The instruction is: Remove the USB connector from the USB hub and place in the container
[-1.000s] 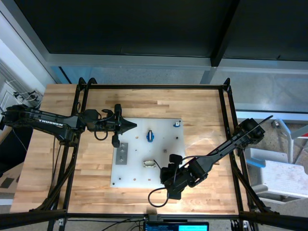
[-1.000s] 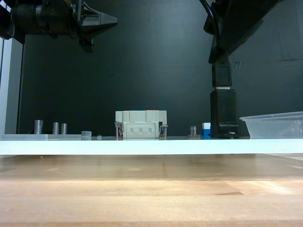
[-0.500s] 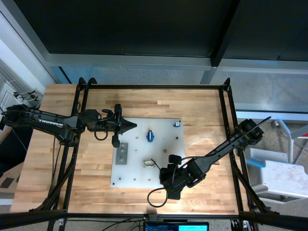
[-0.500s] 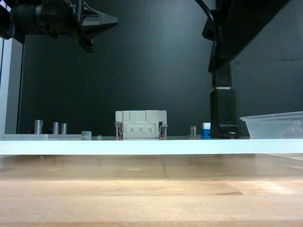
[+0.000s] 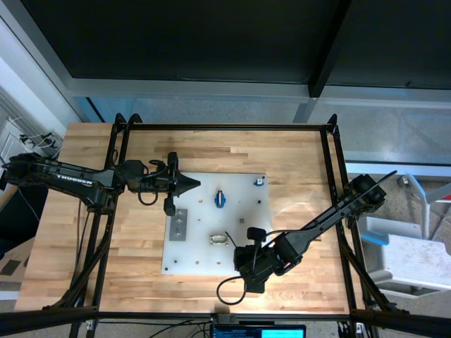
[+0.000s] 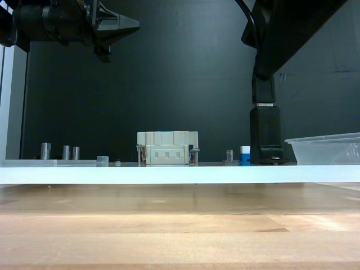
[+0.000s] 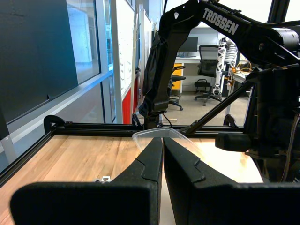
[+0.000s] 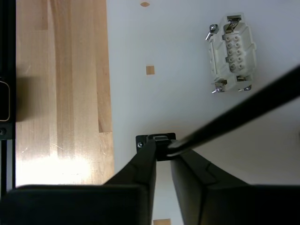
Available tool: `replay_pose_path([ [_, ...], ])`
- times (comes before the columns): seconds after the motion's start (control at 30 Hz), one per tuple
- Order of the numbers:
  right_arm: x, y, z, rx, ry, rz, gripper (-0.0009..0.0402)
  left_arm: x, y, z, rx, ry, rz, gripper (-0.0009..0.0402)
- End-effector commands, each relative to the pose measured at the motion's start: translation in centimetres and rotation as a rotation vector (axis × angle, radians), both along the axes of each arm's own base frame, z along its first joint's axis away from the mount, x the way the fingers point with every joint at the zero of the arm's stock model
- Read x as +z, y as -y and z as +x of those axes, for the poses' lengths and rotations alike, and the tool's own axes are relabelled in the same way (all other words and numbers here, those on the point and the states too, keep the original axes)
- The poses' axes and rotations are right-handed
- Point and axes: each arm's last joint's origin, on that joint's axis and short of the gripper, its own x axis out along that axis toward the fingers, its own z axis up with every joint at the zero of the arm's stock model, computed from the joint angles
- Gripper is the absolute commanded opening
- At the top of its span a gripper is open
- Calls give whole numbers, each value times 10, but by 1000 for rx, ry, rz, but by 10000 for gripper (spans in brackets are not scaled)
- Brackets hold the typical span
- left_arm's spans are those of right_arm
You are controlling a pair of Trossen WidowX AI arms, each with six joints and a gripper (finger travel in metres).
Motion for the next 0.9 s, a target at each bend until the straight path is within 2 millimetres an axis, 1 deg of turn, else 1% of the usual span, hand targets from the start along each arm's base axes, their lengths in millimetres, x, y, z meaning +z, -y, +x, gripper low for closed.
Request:
replay_pose_path([
  [0.03, 0, 1, 0, -5, 2, -7, -3, 0, 0, 0, 0, 0, 0, 1],
  [0.1, 0, 1, 0, -5, 3, -7, 5, 0, 0, 0, 0, 0, 0, 1],
  [0.23, 0, 1, 0, -5, 2, -7, -1, 0, 0, 0, 0, 0, 0, 1],
  [0.9, 0, 1, 0, 30, -18, -7, 0, 0, 0, 0, 0, 0, 0, 1],
])
